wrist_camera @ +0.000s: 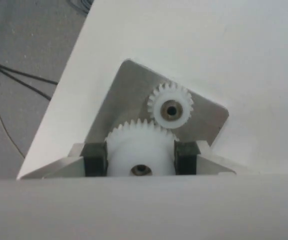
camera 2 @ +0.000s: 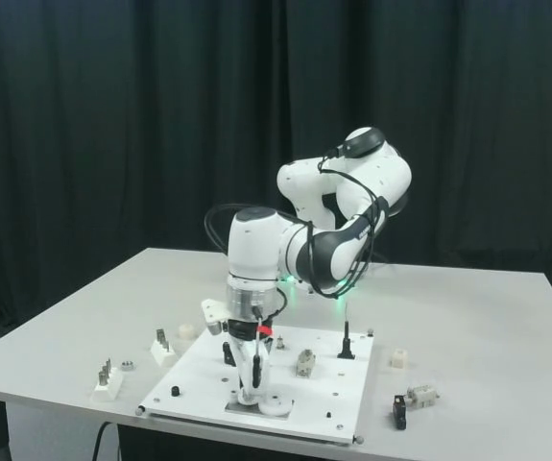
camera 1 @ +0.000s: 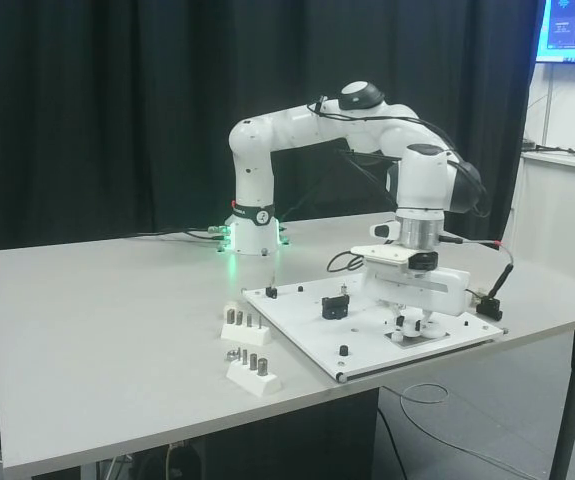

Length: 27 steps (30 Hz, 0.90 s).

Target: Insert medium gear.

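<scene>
In the wrist view, black cables (wrist_camera: 18,80) trail over the grey desk (wrist_camera: 13,40) at about nine o'clock of the white board (wrist_camera: 224,45). On that board lies a flat grey metal plate (wrist_camera: 128,95) with rounded corners. The medium gear (wrist_camera: 139,150), white, smooth-faced plastic with fine teeth round its rim, sits flat over the plate with its bore, and so its axis, pointing straight up at the camera; being round, it has no long side. The claw (wrist_camera: 140,159) is closed on the medium gear, one black pad (wrist_camera: 94,159) pressing at nine o'clock and the other at three o'clock of it, so the gear sits squarely between the fingertips. At about one o'clock of it stands a smaller white gear (wrist_camera: 170,106) on a metal peg, their teeth touching or nearly so.

In the first room view, two small white blocks (camera 1: 245,325) carrying metal pegs rest on the desk at about nine o'clock of the board, and the white arm (camera 1: 422,190) stands upright over the board's right end, claw pointing down.
</scene>
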Each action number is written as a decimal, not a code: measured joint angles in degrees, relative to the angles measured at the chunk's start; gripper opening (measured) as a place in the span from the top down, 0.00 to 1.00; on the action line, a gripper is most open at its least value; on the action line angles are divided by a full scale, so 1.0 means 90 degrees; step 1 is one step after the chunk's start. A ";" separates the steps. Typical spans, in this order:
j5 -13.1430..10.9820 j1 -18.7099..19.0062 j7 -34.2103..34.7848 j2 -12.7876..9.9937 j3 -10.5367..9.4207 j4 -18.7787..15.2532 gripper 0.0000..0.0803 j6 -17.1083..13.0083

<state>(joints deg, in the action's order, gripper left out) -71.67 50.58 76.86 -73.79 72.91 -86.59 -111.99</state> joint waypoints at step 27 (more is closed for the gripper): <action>-0.0003 0.0056 -0.0604 -0.0001 -0.0023 -0.0066 0.65 -0.0126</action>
<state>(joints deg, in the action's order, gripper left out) -71.70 51.09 71.42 -73.80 72.70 -87.19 -113.12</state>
